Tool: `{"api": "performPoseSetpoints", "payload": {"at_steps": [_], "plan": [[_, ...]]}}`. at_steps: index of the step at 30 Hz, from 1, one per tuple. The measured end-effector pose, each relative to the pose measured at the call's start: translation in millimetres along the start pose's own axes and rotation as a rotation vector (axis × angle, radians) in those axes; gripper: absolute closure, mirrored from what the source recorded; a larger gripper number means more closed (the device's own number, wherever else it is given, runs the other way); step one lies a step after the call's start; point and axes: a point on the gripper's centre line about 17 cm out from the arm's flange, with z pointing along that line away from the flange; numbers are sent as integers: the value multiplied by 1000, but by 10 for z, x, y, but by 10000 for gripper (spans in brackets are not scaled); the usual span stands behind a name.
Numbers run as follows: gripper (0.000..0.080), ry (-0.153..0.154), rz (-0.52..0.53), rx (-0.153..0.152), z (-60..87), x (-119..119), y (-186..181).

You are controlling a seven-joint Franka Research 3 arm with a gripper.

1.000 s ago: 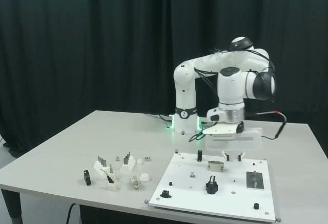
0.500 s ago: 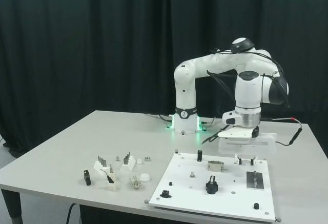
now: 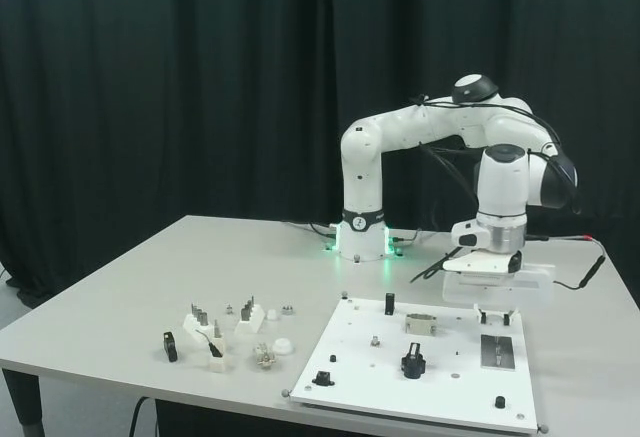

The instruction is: Insert large gear.

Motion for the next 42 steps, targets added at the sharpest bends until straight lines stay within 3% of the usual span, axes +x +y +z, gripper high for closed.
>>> {"api": "performPoseSetpoints", "payload": {"at_steps": [23, 42], "plan": [[473, 20, 20, -39, 106, -68, -93], [473, 25, 27, -45, 128, -57, -58]]}}
